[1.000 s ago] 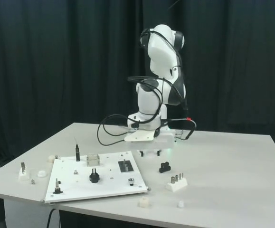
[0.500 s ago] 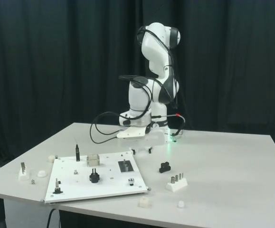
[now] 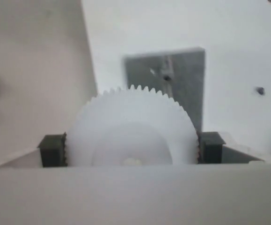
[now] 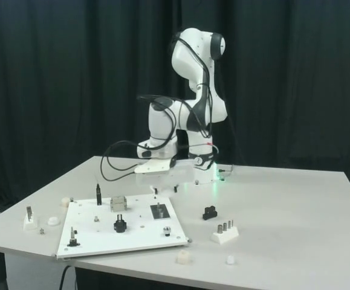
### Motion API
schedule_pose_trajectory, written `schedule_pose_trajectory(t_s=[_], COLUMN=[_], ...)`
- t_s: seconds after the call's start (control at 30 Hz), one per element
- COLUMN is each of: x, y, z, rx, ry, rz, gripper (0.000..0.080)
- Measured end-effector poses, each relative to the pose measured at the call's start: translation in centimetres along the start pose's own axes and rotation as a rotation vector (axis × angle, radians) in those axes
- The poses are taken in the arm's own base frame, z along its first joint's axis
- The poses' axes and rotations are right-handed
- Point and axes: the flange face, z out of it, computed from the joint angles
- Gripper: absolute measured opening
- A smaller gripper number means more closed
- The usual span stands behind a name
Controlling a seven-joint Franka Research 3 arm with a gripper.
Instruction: Insert large gear.
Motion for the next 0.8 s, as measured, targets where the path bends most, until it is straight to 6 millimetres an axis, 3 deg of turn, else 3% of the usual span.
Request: schedule_pose_trajectory(t_s=[0.43, 0.8], x=[0.4, -0.7], y=[4.6, 5.8], z=[1.2, 2.2], rx=[0.022, 0.045], ry=[0.01, 0.034], rz=[-0.071, -0.113], gripper=[0.0594, 0.0594])
